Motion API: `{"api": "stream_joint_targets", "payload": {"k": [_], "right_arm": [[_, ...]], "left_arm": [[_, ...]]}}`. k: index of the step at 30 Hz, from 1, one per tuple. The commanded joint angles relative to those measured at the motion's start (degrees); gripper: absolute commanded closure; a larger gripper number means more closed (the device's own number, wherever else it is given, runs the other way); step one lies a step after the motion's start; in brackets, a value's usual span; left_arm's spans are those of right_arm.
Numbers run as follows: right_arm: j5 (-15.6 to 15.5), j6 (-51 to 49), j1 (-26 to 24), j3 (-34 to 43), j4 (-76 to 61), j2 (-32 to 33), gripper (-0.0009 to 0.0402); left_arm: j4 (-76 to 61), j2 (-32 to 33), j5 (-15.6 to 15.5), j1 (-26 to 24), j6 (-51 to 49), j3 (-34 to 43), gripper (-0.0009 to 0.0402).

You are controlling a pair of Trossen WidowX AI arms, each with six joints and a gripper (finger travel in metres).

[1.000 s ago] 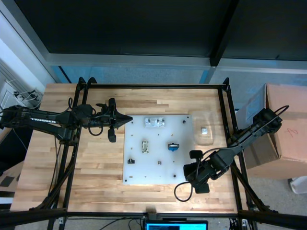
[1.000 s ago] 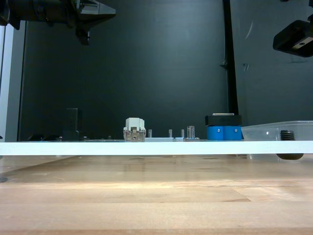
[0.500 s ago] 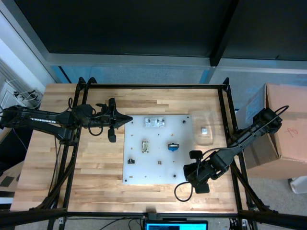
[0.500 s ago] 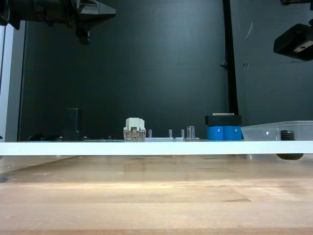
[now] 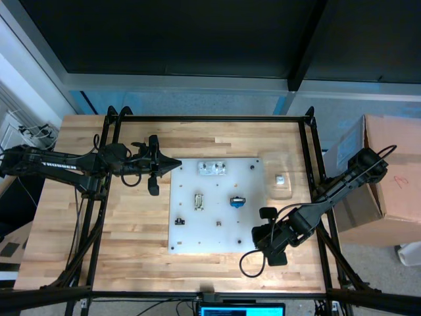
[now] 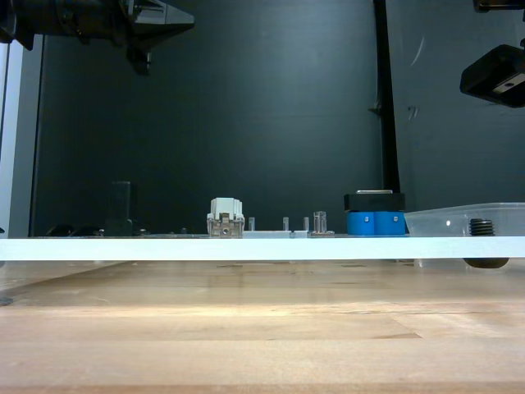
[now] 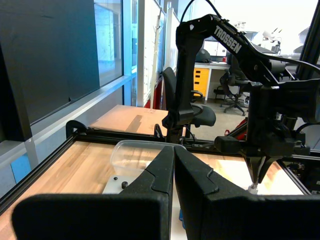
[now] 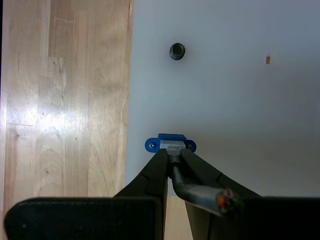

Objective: Pick the RJ45 connector and install on the taskboard

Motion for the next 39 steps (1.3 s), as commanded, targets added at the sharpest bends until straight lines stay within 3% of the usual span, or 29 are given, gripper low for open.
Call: {"api": "stream_joint_targets", "payload": {"k": [1,17,30,39], "right_arm": [[-0.2,0.1,0.0,-0.2,0.0,0.1,0.0393],[-0.2,0.0,0.0,0.3,-0.4,-1.4,0.0388],[-0.3,0.3,0.0,0.3,-0.4,-1.9,0.0263],[-3.2,0.2,-0.1,0.3,-1.7,-6.3,0.0220]], "left_arm": [[0.0,0.0,0.0,0.0,0.0,0.0,0.0393],[0.0,0.0,0.0,0.0,0.0,0.0,0.0393],[0.0,0.0,0.0,0.0,0.0,0.0,0.0393],[0.0,0.0,0.0,0.0,0.0,0.0,0.0393]]}}
